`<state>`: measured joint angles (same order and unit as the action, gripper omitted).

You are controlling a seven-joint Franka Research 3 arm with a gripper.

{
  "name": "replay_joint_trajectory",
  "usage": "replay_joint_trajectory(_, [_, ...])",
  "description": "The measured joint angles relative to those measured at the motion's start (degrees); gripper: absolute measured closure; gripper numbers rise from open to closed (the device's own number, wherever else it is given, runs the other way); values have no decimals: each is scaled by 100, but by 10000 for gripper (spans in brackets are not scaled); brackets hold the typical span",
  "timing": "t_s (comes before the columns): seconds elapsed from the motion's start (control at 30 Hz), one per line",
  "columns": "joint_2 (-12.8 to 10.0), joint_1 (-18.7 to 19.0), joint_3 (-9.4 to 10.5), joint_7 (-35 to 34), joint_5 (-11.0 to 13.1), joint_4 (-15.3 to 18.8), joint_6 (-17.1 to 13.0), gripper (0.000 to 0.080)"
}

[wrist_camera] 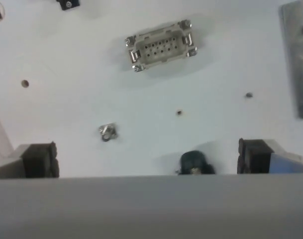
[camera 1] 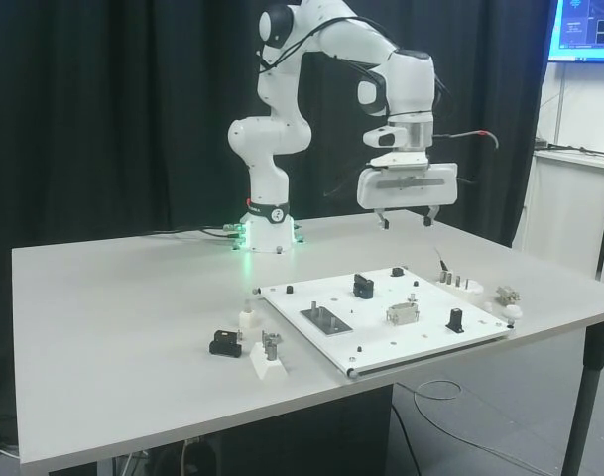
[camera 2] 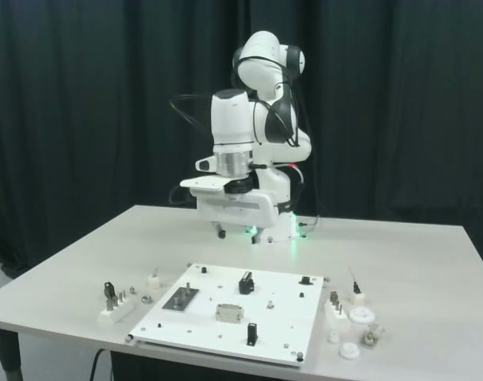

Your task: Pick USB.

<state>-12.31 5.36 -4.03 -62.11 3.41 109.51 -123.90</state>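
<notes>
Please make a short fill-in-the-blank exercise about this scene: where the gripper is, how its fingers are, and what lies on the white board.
1. The gripper hangs above the white board, and its fingers are ____.
2. Between the fingers the gripper holds ____.
3. The board lies on a ____ table.
4. In the wrist view, the multi-pin connector lies flat on the ____.

Missing words: open; nothing; grey; board
</notes>
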Motion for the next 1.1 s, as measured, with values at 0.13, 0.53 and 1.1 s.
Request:
replay_joint_trajectory(0.13, [11,61,8,-212,75,-7,58,0])
replay_joint_trajectory(0.53, [85,382,14,-1095,206,-1,301,0])
replay_joint_trajectory(1.1, [230,1023,21,-2114,478,285,463,0])
